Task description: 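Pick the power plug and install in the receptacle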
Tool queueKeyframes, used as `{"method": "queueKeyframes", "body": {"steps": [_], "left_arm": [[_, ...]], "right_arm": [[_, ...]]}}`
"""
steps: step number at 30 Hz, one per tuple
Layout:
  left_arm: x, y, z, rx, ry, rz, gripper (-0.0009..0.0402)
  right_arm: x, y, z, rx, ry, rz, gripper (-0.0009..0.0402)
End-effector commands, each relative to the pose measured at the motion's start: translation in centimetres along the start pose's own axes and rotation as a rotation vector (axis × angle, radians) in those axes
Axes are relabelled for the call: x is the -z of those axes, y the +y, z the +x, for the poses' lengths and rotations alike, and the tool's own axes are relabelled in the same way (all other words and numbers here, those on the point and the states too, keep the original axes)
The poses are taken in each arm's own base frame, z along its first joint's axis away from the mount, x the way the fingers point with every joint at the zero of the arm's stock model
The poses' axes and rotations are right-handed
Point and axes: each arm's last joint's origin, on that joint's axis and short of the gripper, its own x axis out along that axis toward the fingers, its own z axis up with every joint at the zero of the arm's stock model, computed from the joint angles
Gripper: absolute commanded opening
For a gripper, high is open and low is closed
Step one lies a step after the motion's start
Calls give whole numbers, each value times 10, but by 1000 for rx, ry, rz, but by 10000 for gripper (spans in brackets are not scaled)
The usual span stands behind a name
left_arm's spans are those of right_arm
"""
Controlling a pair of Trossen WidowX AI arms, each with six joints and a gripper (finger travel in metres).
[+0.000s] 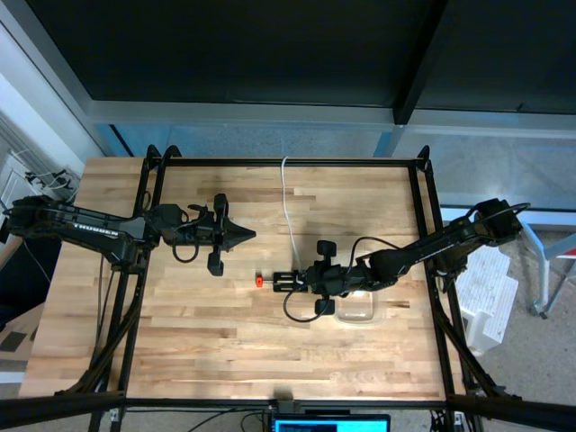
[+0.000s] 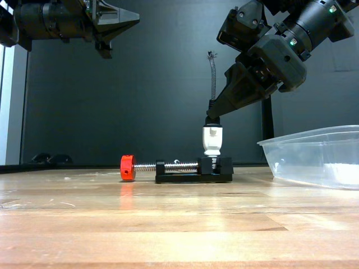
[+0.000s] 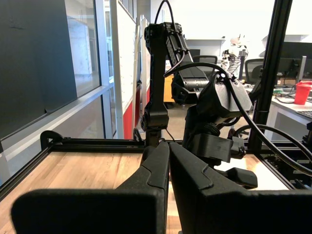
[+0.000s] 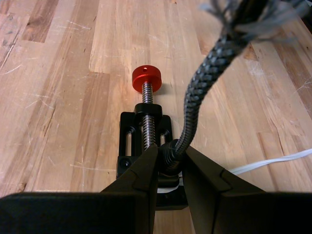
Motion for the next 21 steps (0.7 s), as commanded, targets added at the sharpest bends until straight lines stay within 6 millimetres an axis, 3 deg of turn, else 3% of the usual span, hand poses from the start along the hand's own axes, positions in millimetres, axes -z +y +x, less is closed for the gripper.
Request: {"method": "queueKeyframes", "body": {"steps": [1, 21], "left_arm": [[0, 0, 0, 0, 0, 0, 0], [0, 0, 0, 0, 0, 0, 0]], "right_arm": [[3, 0, 0, 2, 32, -10, 0], [-5, -22, 2, -25, 25, 51, 0]]}}
